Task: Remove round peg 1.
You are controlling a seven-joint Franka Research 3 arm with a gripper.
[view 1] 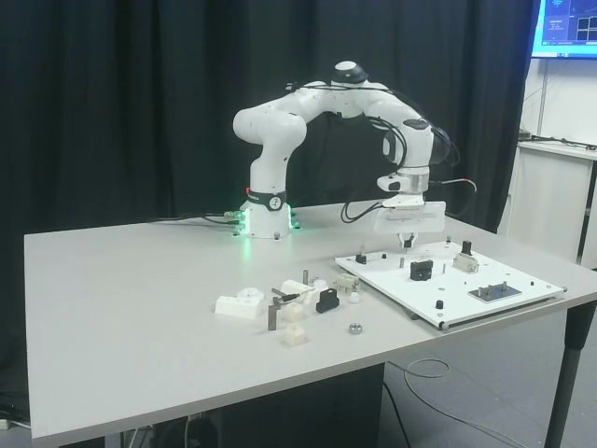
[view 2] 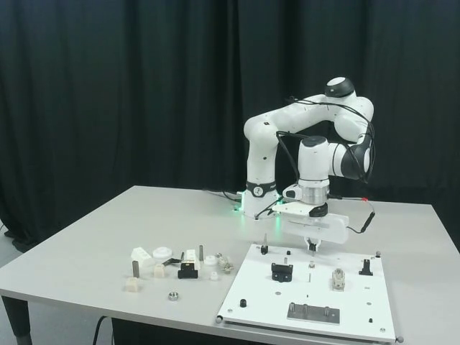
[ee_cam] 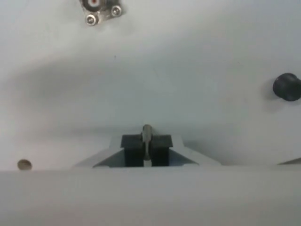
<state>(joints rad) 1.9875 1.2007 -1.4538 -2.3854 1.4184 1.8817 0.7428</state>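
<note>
The white arm (view 2: 302, 136) arches forward from its base, wrist pointing straight down over the far part of the white board (view 2: 309, 302). The gripper (ee_cam: 146, 150) hangs just above it, black fingers (ee_cam: 132, 149) clamped on the thin round peg (ee_cam: 147, 134), lifted clear of the board.

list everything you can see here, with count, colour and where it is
board: 1, white, on the table's edge in front of the arm
peg: 1, grey, thin, between the end effector's fingers above the board
black fixtures on the board: several, black, spread over the board
metal plate: 1, grey, near the board's front edge
loose parts: about ten, mostly white, some black or grey, on the table beside the board
table: 1, grey
curtain: 1, black, behind the table
arm: 1, white, bolted to the table, green light at its base
end effector: 1, black fingers, shut on the peg
</note>
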